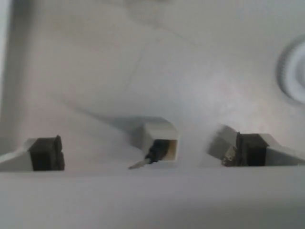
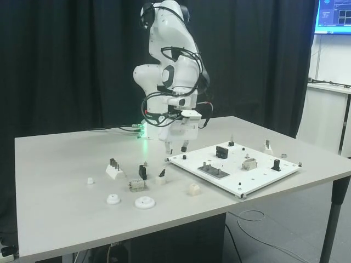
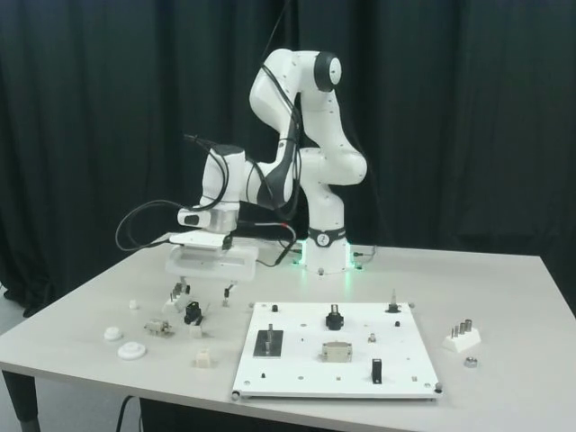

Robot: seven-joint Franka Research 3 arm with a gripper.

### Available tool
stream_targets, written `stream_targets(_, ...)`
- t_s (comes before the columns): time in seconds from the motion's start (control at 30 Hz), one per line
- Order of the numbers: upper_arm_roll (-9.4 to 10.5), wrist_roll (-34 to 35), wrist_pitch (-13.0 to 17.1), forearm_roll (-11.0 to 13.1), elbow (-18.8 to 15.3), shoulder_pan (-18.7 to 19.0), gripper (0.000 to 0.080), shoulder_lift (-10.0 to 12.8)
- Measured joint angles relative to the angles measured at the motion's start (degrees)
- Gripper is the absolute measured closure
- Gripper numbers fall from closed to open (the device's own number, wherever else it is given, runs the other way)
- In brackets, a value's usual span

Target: Pick USB.

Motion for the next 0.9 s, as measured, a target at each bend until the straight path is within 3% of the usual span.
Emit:
stream_targets(0.4, -2.1, -0.04, 1.16, -2.31, 1.59, 0.1, 0.0003, 3.79)
stream_targets(0.9, -3.02, -0.19, 1.24, -4.16, 1.62, 0.13, 0.0003, 5.96)
